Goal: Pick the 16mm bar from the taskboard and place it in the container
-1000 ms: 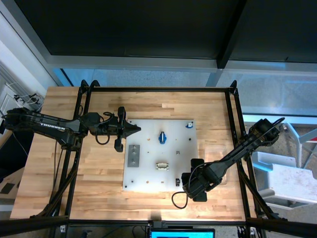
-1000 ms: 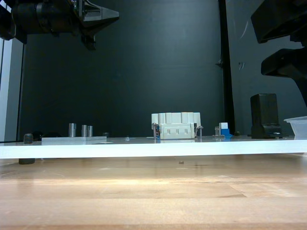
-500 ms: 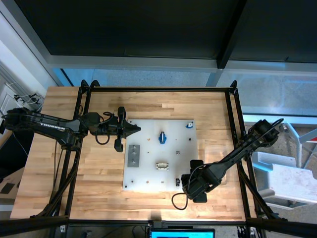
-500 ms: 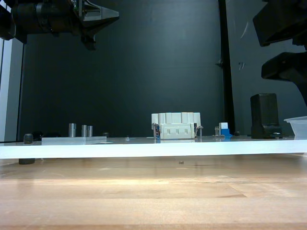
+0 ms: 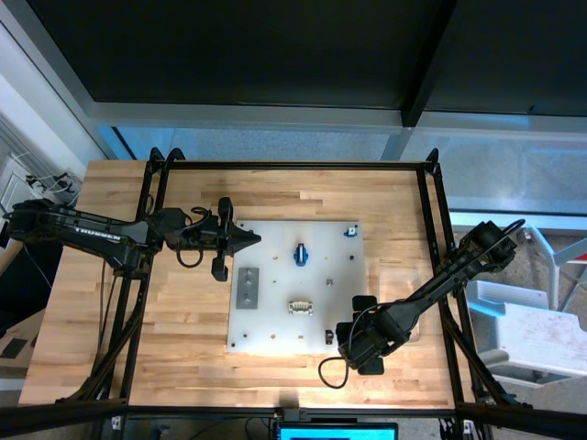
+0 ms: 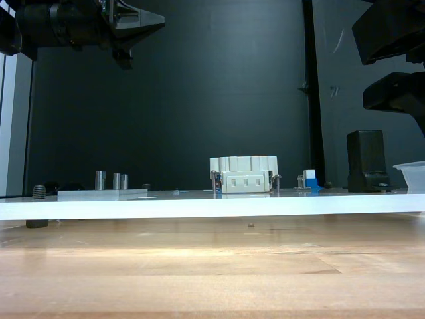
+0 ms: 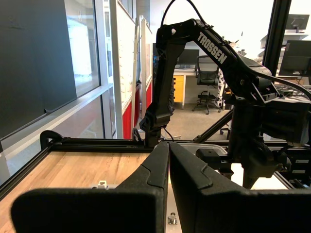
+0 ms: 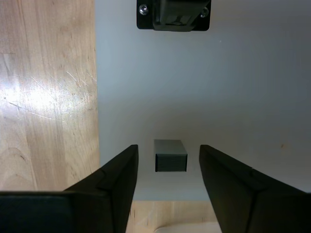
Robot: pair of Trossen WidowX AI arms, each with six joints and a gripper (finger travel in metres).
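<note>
The white taskboard [image 5: 275,316] lies mid-table. At its near right corner stands a dark rectangular bar [image 5: 329,335], seen as a black block in the low view [image 6: 365,159]. My right gripper [image 5: 340,336] hangs above it, open, with the bar's grey top [image 8: 170,156] between the two fingers and apart from both. The clear container [image 6: 412,174] sits just right of the board. My left gripper [image 5: 249,238] is shut on nothing and held high over the board's far left corner [image 6: 149,25]; its fingers [image 7: 163,160] are pressed together.
On the board are a grey metal block [image 5: 248,286] with short metal pegs [image 6: 99,179], a blue part [image 5: 300,254], a white connector [image 5: 300,307] and a black fitting [image 8: 173,14]. Black frame rails [image 5: 431,238] border the table.
My right gripper has drifted slightly toward the near right beside the bar. The left arm has not moved.
</note>
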